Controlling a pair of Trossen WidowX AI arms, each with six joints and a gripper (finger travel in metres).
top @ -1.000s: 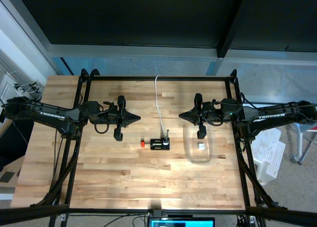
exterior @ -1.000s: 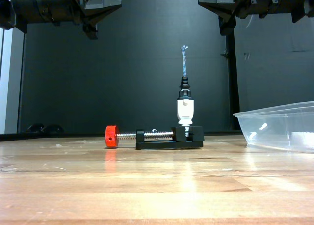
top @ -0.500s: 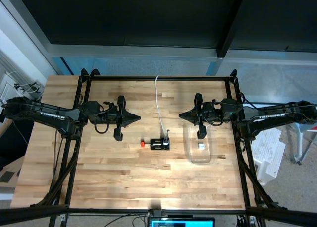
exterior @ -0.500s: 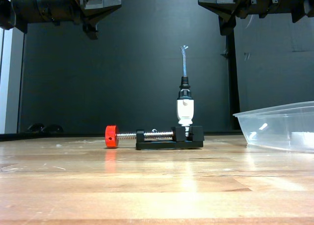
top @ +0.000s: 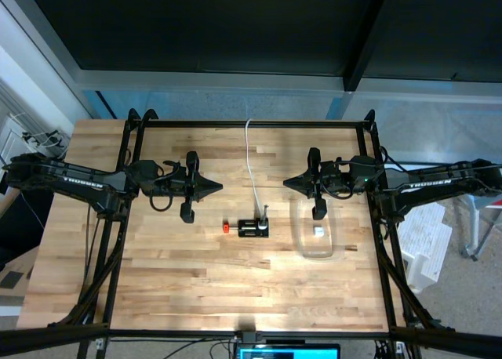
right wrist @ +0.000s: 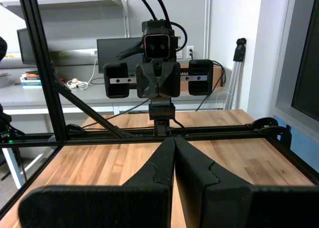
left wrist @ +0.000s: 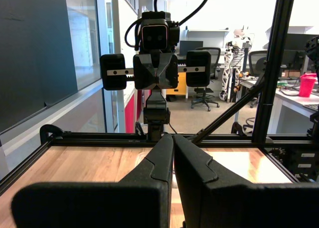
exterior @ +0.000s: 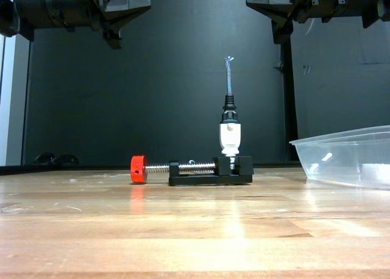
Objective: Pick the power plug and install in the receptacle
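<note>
Mid-table, the black clamp (top: 252, 228) sits with its red knob (top: 226, 227) at 9 o'clock and grips the receptacle (exterior: 230, 137) upright. A white cable (top: 252, 163) runs off toward 12 o'clock. The left end effector (top: 213, 187) hangs high at 10 o'clock of the clamp and the right end effector (top: 290, 183) high at 1 o'clock. Both have their fingers pressed together with nothing held, and both are well apart from everything on the table (top: 180, 273). The power plug (top: 318, 231), as I read the small white piece, lies at 3 o'clock of the clamp, just below the right end effector's reach. No pick has begun yet. Risks: the plug is small and lies low behind walls, so a descending finger could catch the rim and shove or flip its light container. A skewed pinch would leave the prongs off-line with the socket face. An off-axis push could tilt the receptacle or slide the clamp, which looks merely set down. The cable could snag an approach from 12 o'clock. Containers: one clear tray (top: 316, 257), open on top, holds only the plug near its middle, and nothing else is visible inside.
</note>
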